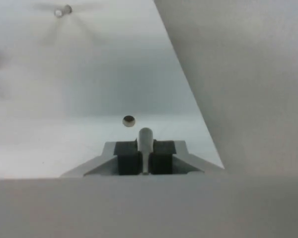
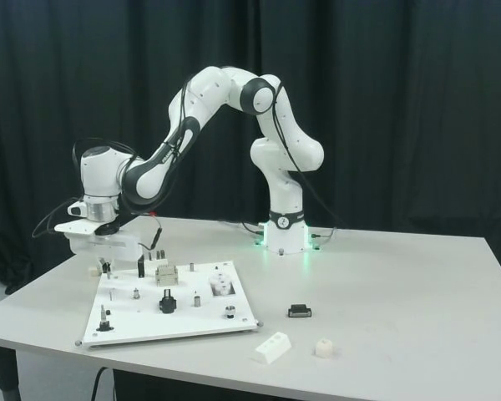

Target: Insert round peg 2.

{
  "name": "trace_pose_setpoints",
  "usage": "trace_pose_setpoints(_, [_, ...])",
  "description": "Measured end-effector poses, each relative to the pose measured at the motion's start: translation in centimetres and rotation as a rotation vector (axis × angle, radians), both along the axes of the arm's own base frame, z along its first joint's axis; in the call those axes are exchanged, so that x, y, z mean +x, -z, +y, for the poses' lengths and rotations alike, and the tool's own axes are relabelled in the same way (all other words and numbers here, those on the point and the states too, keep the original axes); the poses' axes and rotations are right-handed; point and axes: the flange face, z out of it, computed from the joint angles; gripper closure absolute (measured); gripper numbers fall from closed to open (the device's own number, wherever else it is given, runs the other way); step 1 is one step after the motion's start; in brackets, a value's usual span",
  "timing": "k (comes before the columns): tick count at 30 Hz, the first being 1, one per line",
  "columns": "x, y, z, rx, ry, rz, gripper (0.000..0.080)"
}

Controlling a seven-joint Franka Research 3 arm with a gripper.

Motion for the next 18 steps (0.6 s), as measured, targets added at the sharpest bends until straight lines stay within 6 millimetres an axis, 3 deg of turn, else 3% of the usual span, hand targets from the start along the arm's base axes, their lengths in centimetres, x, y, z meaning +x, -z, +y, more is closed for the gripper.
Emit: trace_pose_setpoints(18, [-1.3, 2.1, 0.6, -0.005, 0.004, -0.024, 0.0741])
